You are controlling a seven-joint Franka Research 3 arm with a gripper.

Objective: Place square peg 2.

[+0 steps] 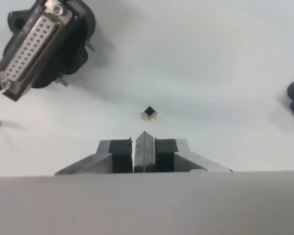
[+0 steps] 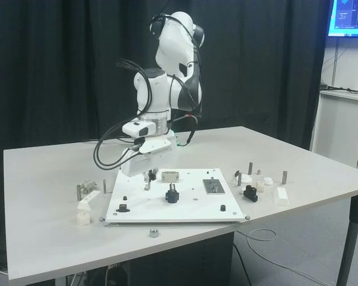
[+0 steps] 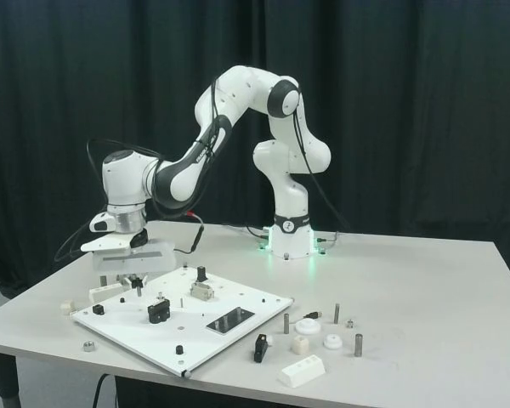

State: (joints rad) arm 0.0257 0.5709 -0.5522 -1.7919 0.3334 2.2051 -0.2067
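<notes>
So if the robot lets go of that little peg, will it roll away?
Probably not. The square peg held in the jaws shows flat faces and a sharp edge, so it should stop, not roll. It looks stiff, like metal. Being thin and tall, it may tip over unless it drops into the square hole.

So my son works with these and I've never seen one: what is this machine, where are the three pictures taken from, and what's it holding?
It is a white robot arm bolted to a grey table. Two pictures come from cameras standing in the room; the third comes from a camera on the arm's wrist, looking down past its two fingers. Those fingers form the gripper, shut on a small grey square peg. Below it lies a white board with a small square hole, apparently where the peg goes; the peg is not in yet. Nearby on the board sits a black connector with rows of pins. Loose pegs and white blocks lie on the table beside the board.
</notes>
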